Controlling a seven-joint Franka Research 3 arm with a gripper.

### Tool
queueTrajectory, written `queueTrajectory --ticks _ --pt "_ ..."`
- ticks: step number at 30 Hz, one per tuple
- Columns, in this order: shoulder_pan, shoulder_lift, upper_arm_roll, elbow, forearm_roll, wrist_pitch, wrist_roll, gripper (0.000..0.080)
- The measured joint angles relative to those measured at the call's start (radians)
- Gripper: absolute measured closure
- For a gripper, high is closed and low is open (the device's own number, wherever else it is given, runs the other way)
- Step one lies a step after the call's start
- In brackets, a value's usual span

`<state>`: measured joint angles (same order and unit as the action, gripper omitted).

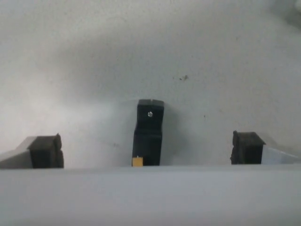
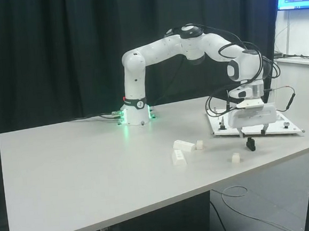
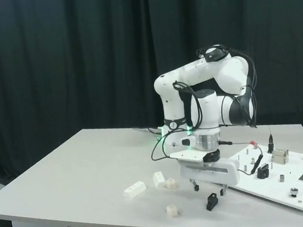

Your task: Remove bolt 4.

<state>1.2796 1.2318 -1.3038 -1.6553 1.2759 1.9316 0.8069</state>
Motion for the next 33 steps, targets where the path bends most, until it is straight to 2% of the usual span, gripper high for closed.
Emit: queueTrajectory --ticks 10,33 --pt "0.004 0.000 -0.039 0.007 -0.004 -0.047 0.009 0.0003" --pt "0.007 -0.001 -0.068 0.012 -0.007 -0.078 0.023 0.0003"
